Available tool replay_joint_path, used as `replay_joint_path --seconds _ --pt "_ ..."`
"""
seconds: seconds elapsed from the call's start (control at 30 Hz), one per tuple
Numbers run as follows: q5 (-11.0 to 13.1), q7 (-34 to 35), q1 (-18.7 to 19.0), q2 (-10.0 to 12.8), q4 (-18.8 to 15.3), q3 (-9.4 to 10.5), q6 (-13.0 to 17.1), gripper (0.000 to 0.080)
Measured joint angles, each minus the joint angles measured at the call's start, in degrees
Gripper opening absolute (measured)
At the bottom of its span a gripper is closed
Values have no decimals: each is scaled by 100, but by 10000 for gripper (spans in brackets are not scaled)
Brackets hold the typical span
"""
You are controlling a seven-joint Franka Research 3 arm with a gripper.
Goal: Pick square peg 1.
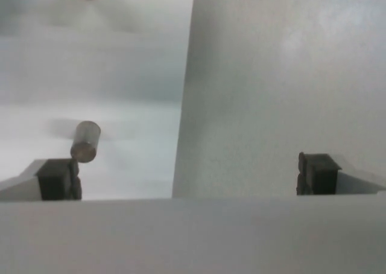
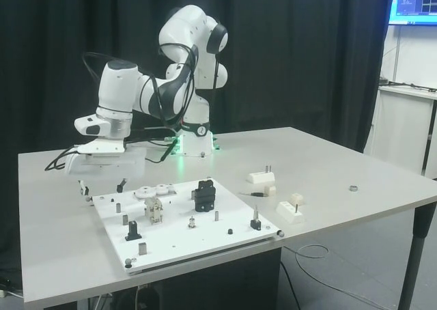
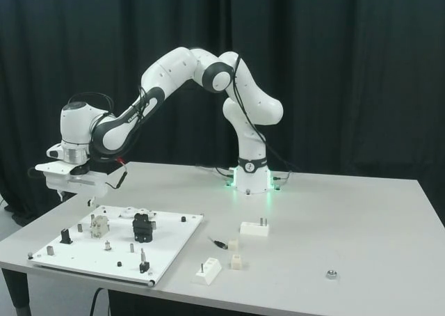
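Note:
My gripper (image 1: 187, 176) is open with nothing between its black fingertips (image 1: 57, 178). It hovers just above the back corner of the white board (image 2: 205, 238), at the end farthest from the white blocks (image 2: 102, 186) (image 3: 75, 199). Beside one fingertip in the wrist view stands a short grey round post (image 1: 84, 142). The board's edge runs between the fingertips. Small grey upright pegs stand on the board, one near the gripper (image 2: 117, 206) and one at the front (image 2: 141, 248). I cannot tell which one is square peg 1.
The board also carries a black fixture (image 2: 204, 196), a small black block (image 2: 132, 231) and round white parts (image 2: 156, 190). White blocks with pins (image 2: 261, 178) (image 2: 290, 211) and a small ring (image 2: 353, 187) lie on the grey table (image 2: 328, 160). The arm's base (image 2: 194, 143) stands behind the board.

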Motion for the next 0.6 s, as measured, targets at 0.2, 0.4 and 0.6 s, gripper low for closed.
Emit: replay_joint_path --seconds 0.2,0.4,0.6 --pt "40 0 32 -119 81 0 -254 800" --pt "104 122 94 -344 145 -1 -580 800" --pt "145 437 194 -638 163 -3 -888 800"
